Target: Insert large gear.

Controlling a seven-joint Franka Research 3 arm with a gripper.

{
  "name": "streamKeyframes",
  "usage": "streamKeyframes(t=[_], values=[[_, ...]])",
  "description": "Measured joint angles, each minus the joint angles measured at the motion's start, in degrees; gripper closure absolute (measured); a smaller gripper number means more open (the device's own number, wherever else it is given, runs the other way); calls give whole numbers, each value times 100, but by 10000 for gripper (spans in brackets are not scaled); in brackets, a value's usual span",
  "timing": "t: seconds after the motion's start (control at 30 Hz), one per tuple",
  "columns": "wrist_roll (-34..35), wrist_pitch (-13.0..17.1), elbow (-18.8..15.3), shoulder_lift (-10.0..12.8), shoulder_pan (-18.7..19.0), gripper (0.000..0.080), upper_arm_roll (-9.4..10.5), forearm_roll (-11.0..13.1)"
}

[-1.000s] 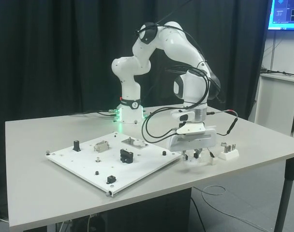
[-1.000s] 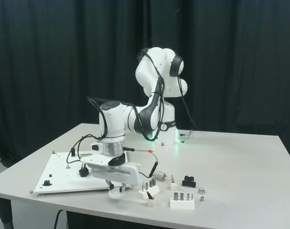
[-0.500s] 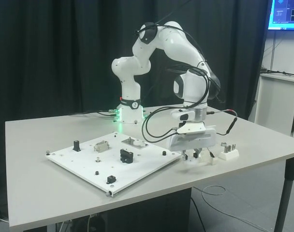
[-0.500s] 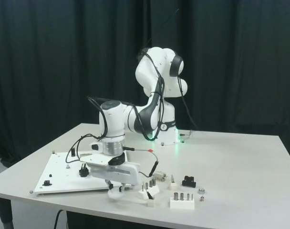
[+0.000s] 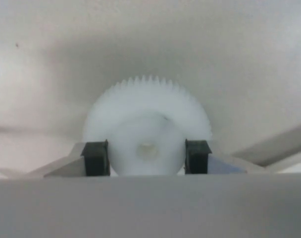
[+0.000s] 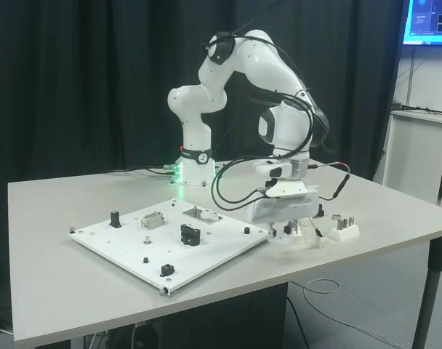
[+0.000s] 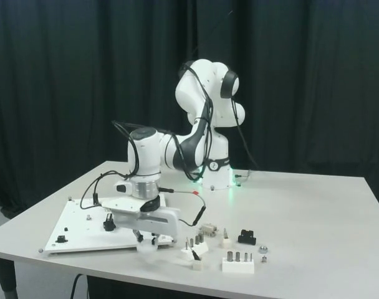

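In the wrist view the large white gear point(image 5: 148, 124), toothed around its rim, sits between the two black pads point(image 5: 96, 157). My gripper point(image 5: 147, 157) is shut on the gear's raised hub. Seen from the first room view, the gripper point(image 6: 283, 231) hangs just above the table, off the near right corner of the white board point(image 6: 119, 240). In the second room view the gear point(image 7: 146, 247) shows under the gripper point(image 7: 146, 240), close to the board's edge point(image 7: 77, 230). The board carries several black and grey fittings.
Small white holders with metal pins point(image 6: 344, 231) stand on the table beside the gripper, and others point(image 7: 238, 265) sit near the table's front edge. A black part point(image 7: 246, 237) lies among them. A cable loops from the wrist over the board.
The gripper has risen slightly off the table and shifted towards the board, carrying the gear with it. The arm's wrist sits a little higher than before.
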Motion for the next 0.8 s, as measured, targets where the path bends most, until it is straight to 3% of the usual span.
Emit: streamKeyframes(t=[0.37, 0.8], values=[[-252, -427, -181, -333, -144, 472, 0, -357], [-740, -495, -925, -947, -270, 472, -1, -608]])
